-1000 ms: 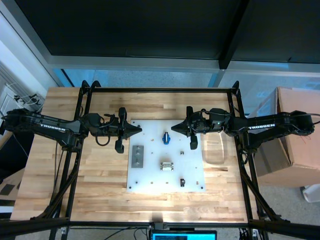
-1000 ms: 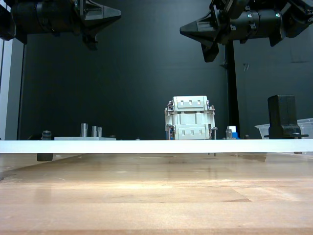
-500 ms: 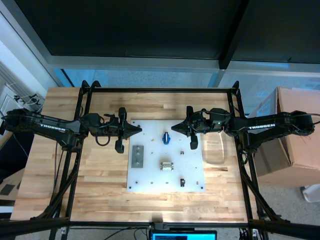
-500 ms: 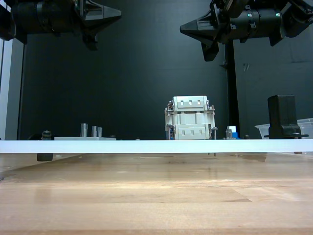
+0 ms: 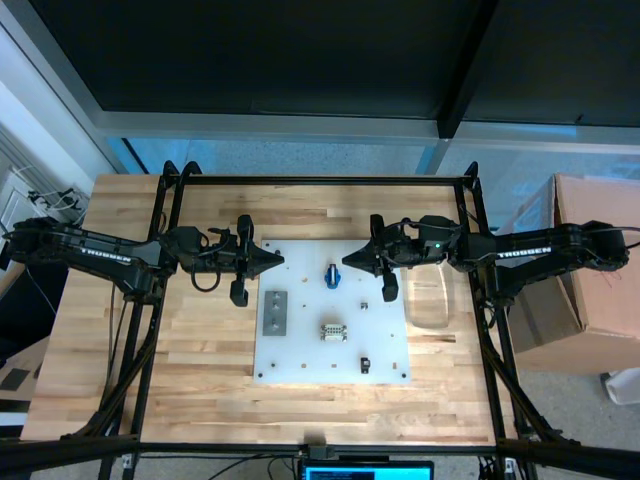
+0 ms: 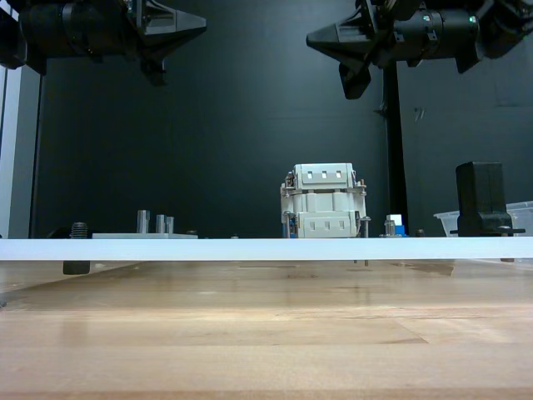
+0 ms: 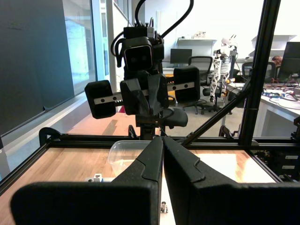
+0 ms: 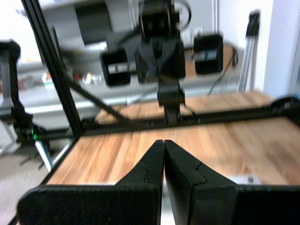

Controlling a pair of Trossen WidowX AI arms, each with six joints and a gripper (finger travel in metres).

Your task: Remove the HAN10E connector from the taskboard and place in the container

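Hovering end effectors point(image 5: 279, 258) point(image 5: 346, 258); HAN10E connector point(image 5: 334, 331) seated

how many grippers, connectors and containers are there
grippers: 2, left gripper shut high over the board's far left, right gripper shut high over its far middle
connector: 1, seated upright on the board
container: 1, right of the board
total: 4
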